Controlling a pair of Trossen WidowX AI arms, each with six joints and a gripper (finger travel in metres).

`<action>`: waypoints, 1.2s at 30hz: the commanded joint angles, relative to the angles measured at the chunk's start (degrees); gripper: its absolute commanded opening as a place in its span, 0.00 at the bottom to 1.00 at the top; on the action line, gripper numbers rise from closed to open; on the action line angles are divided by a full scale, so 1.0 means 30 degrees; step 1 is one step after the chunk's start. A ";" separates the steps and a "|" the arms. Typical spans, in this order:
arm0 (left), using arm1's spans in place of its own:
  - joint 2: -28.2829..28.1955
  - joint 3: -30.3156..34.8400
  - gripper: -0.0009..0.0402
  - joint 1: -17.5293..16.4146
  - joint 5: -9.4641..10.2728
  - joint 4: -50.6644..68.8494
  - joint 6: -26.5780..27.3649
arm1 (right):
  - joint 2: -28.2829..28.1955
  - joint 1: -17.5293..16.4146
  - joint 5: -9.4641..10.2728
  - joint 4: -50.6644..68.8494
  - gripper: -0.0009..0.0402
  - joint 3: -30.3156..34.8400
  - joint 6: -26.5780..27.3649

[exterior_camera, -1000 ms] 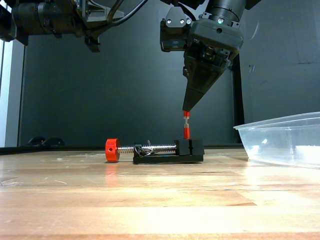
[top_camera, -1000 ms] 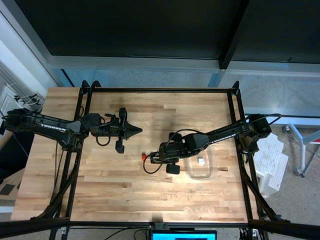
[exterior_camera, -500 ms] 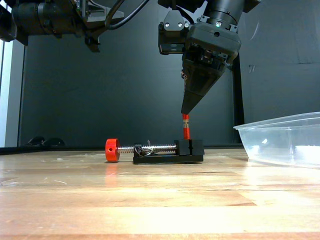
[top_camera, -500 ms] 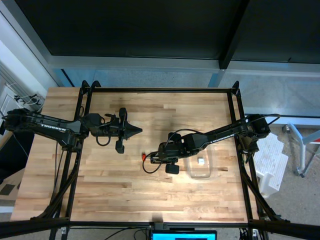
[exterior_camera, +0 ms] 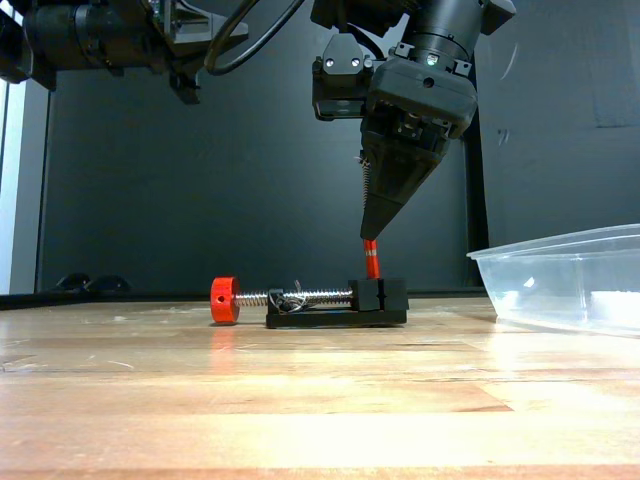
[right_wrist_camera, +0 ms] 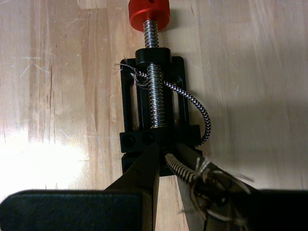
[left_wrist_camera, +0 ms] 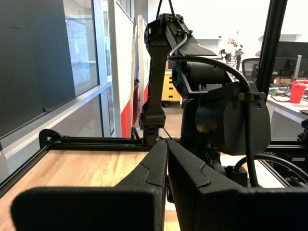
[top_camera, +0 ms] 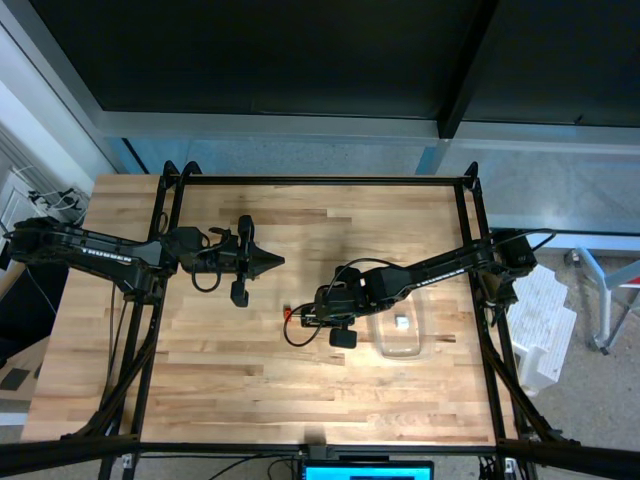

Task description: Pick the RCA connector and install on taskboard

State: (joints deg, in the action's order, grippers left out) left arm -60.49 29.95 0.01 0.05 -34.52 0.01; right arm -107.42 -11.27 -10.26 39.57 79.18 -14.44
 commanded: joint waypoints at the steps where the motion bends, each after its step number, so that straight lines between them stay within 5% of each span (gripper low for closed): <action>1: 0.0000 0.0000 0.02 0.0000 -0.0007 -0.0007 -0.0007 | -0.0029 0.0051 -0.0051 0.0015 0.02 -0.0211 -0.0087; 23: 0.0000 0.0000 0.02 0.0000 -0.0007 -0.0007 -0.0007 | 0.0124 0.0051 -0.0058 -0.0036 0.03 -0.0299 -0.0095; 36: 0.0000 0.0000 0.02 0.0000 -0.0007 0.0000 -0.0007 | 0.0313 0.0051 -0.0058 -0.0022 0.23 -0.0051 -0.0080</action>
State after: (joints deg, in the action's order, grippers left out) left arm -60.49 29.95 0.01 0.03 -34.52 -0.01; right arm -106.72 -11.07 -10.44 40.07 78.67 -14.66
